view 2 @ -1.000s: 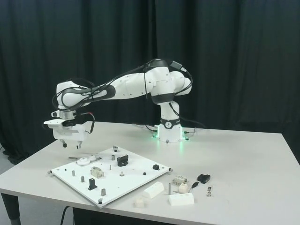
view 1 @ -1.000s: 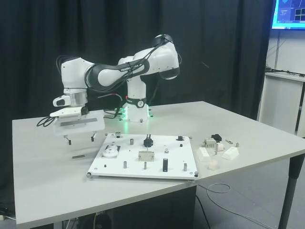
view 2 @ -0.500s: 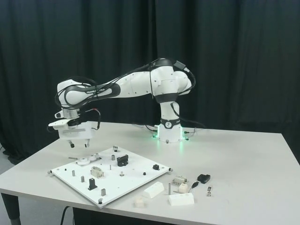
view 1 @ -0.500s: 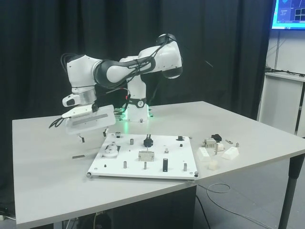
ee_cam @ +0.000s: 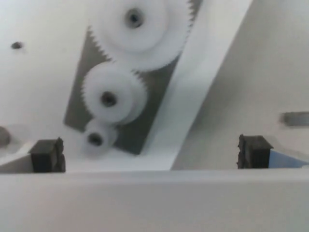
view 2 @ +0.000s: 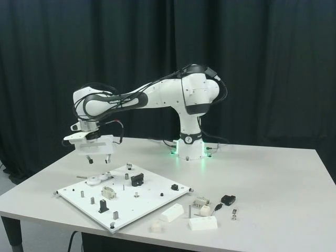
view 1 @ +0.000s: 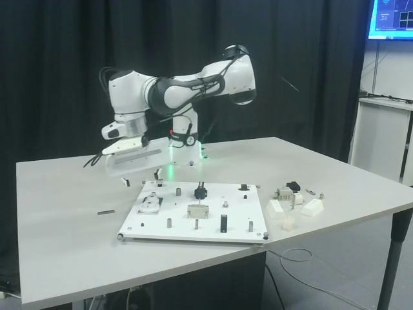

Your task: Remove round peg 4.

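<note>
My gripper (view 1: 141,179) (view 2: 98,159) hangs open and holds nothing, a little above the white board's (view 1: 213,213) far left corner. In the wrist view the gripper (ee_cam: 150,153) has its two black fingertips (ee_cam: 47,155) wide apart over the white gears (ee_cam: 113,96) on their grey plate. Those gears (view 1: 150,203) (view 2: 94,180) sit just below and in front of the fingers. Several short grey pegs stand upright on the board, among them one (view 1: 177,191) near the gears; I cannot tell which is round peg 4. A small grey peg (view 1: 106,211) (view 2: 81,177) (ee_cam: 294,118) lies flat on the table left of the board.
The board (view 2: 136,202) also carries a black connector (view 1: 200,192) and a grey block (view 1: 197,211). White blocks (view 1: 312,208) and small black and grey parts (view 1: 293,186) lie to the board's right. The arm's base (view 1: 184,152) stands behind the board.
The arm has swung right and slightly up, from over the bare table left of the board to over the gear corner. The fingers stayed open; the grey peg stayed on the table.
</note>
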You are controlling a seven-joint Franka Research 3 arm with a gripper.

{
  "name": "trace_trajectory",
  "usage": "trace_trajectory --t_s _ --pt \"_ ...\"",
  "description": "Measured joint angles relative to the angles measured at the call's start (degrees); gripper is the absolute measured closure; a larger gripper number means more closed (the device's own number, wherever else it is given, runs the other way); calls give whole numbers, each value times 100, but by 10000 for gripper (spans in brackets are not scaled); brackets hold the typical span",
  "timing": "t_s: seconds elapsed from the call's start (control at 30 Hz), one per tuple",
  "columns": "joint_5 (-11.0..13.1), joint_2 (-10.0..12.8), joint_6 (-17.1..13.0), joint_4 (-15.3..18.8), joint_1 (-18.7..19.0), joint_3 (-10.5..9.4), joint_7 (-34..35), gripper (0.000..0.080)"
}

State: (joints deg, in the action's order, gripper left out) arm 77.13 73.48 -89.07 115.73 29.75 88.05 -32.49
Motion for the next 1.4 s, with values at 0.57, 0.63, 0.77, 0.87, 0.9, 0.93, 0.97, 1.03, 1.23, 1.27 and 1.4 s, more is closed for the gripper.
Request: trace_trajectory --t_s 0.57,0.63,0.77,0.87,0.9,0.93,0.97,1.03,1.23,1.27,1.4 --pt "-6 87 -116 1132 1228 313 242 3" --pt "-2 87 -186 1254 1369 323 377 3" --pt "12 87 -360 1467 1638 332 737 3" --pt "16 87 -509 1598 1827 334 900 3" --pt "18 87 -555 1638 1885 333 936 3" --pt "20 86 -604 1677 1946 334 967 3" --pt "22 86 -649 1714 2003 334 1000 3" --pt "23 86 -740 1784 2111 334 1084 3" --pt "23 86 -986 1966 2392 333 1184 3" --pt "23 86 -1018 1989 2430 332 1184 3" --pt "23 86 -1109 2070 2575 320 1182 3"
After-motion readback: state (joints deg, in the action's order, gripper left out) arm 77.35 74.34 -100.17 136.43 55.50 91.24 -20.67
